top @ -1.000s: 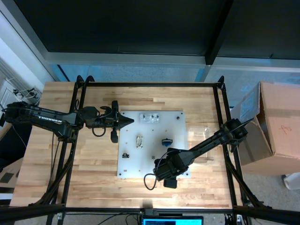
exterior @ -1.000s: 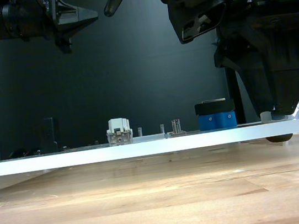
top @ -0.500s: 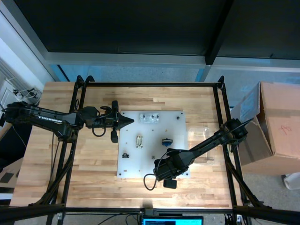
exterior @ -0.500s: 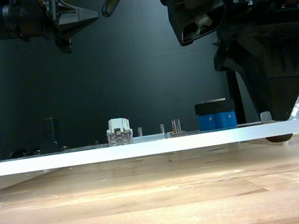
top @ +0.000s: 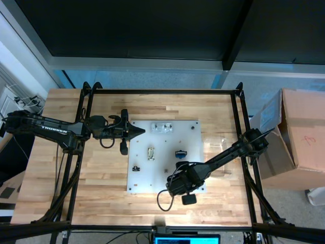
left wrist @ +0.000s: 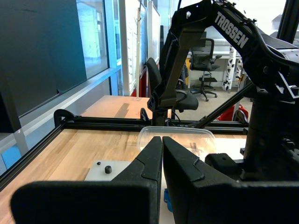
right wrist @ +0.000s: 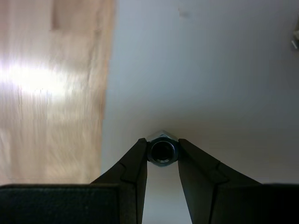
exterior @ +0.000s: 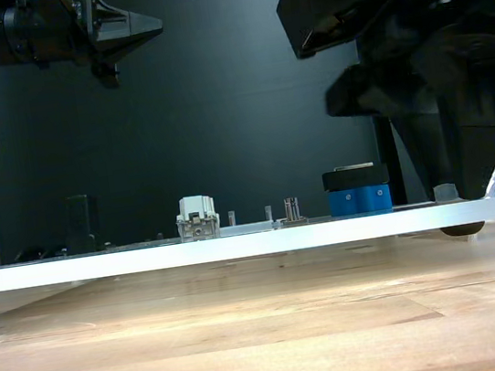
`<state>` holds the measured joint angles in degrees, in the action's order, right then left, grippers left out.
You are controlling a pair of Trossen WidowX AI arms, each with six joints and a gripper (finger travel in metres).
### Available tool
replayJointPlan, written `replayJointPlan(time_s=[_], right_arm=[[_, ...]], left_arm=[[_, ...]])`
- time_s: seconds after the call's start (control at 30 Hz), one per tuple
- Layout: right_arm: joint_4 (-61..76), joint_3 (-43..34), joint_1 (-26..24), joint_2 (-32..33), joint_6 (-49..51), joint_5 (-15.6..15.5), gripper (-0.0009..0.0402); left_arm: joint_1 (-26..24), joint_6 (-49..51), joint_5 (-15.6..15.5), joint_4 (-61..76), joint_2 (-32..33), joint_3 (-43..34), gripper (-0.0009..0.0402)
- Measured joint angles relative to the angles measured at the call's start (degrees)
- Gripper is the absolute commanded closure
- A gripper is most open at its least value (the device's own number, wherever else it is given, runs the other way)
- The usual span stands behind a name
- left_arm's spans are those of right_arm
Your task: Unfasten the M12 nut and place it in the container
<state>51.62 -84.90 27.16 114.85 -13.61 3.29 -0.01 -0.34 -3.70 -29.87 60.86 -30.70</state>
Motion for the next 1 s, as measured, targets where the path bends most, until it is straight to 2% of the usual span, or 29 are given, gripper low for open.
replayJointPlan(time_s=[0.4,0.7,0.8,1.0], right_arm=[[0.0,0.0,0.0,0.0,44.9,0.1,0.0380],[-0.1,0.0,-0.1,0.0,73.8,0.1,0.0380],[-0.1,0.0,-0.1,0.0,79.5,0.1,0.0380],[0.1,0.0,-0.1,0.0,80.0,-0.1,0.0378]], left_arm=[[0.0,0.0,0.0,0.0,0.0,0.0,0.0393],[0.0,0.0,0.0,0.0,0.0,0.0,0.0393],[0.0,0.0,0.0,0.0,0.0,0.0,0.0393],[0.0,0.0,0.0,0.0,0.0,0.0,0.0393]])
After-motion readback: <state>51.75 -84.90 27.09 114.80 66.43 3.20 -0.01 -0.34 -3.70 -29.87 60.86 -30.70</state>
